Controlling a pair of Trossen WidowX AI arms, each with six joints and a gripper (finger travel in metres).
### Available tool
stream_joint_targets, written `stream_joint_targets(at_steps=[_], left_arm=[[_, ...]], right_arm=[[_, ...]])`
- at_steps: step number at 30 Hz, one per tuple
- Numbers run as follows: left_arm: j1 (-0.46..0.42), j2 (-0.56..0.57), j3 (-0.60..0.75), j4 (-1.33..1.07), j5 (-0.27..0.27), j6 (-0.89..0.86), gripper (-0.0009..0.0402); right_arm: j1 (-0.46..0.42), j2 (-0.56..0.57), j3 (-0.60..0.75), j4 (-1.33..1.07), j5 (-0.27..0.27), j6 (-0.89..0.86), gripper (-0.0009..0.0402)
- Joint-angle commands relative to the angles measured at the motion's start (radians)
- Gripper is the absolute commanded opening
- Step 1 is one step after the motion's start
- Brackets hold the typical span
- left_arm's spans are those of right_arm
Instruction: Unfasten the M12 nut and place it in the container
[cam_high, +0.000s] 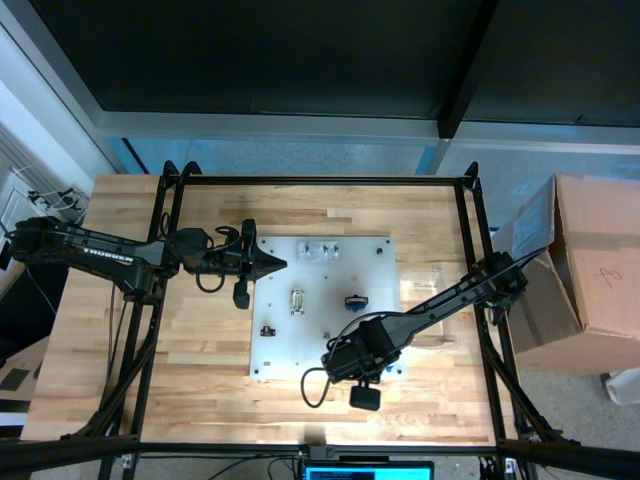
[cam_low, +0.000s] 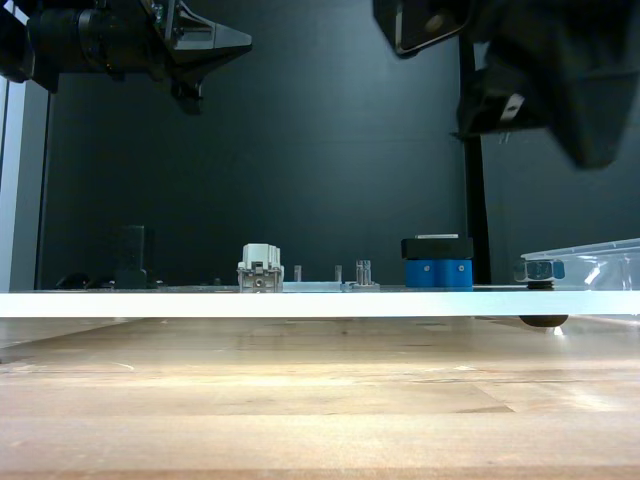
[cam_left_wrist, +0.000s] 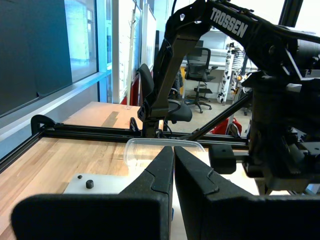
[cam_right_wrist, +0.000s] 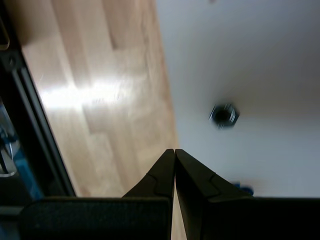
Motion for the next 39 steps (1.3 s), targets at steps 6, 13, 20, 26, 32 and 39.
stream_joint_targets(at_steps=[6,13,20,26,32,39], left_arm=[[0.000,0.000,0.000,0.000,0.000,0.000,0.0000],[0.000,0.000,0.000,-0.001,0.000,0.000,0.0000],[0.000,0.000,0.000,0.000,0.000,0.000,0.0000],[0.000,0.000,0.000,0.000,0.000,0.000,0.0000],[0.000,0.000,0.000,-0.001,0.000,0.000,0.0000],[0.000,0.000,0.000,-0.001,0.000,0.000,0.0000]], right_arm=[[0.001,0.034,-0.077,0.105,0.004,0.001,0.0000],[0.000,0.028,-0.091,0.101,0.033,0.003,0.0000],[-0.003,0.025,-0.091,0.057,0.062,-0.009,0.0000],[-0.004,0.009,-0.087,-0.043,0.331,0.061,0.0000],[-0.003,-0.008,-0.069,-0.079,0.364,0.117,0.0000],[-0.003,-0.009,-0.015,-0.067,0.129,0.112,0.0000]])
